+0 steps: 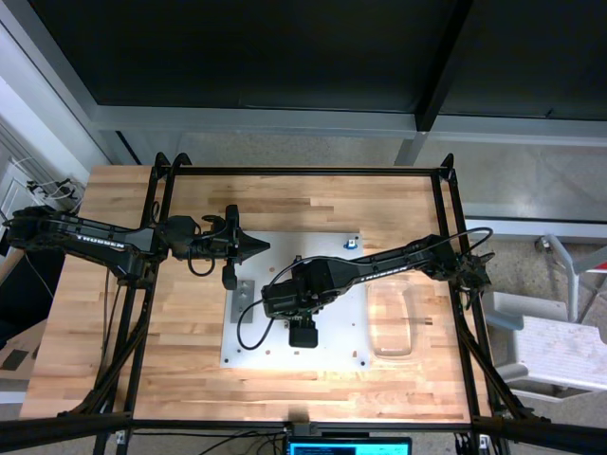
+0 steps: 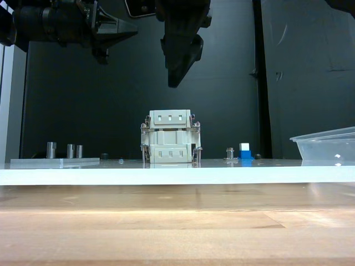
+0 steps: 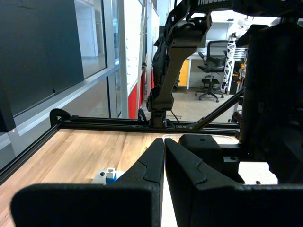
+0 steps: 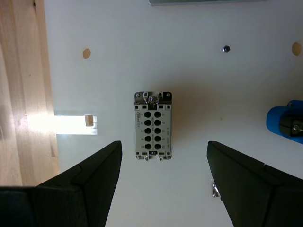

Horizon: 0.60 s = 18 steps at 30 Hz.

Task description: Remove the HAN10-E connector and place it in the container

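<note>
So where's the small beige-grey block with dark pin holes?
The block stands on the white board, mid low view, below the open right gripper; the shut left gripper hangs higher, leftward.

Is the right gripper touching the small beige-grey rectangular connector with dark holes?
Apart: low view shows empty space between open right gripper and connector below. Left gripper hangs shut above the board.

Left gripper [image 3: 164, 142] aloft, jaws together, right gripper [image 4: 163, 153] pointing down, jaws apart
</note>
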Motion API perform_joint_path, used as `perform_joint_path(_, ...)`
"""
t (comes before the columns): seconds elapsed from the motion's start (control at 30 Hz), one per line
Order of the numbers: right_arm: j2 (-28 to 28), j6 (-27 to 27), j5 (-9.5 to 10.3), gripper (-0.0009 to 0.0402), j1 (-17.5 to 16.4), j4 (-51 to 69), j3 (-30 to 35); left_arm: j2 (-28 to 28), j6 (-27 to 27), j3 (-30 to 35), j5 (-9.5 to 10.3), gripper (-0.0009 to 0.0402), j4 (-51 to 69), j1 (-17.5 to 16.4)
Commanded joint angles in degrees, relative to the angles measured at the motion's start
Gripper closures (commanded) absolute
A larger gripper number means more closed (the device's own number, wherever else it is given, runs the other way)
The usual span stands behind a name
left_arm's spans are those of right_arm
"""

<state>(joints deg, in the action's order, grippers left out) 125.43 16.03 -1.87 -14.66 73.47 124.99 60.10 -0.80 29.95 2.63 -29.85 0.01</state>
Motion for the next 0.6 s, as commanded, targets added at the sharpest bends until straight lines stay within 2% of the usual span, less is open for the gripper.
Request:
perform_joint_path(0.03,0.7,-0.22,0.02,0.0141,-0.02,-0.79,-0.13,0.02,0.0,0.0,-0.02,0.0393,-0.02,-0.02)
perform_joint_path(0.6,3.39,-0.52,0.42,0.0141,-0.28,-2.38,-0.7,0.0,0.0,0.0,0.0,0.0393,-0.02,-0.02)
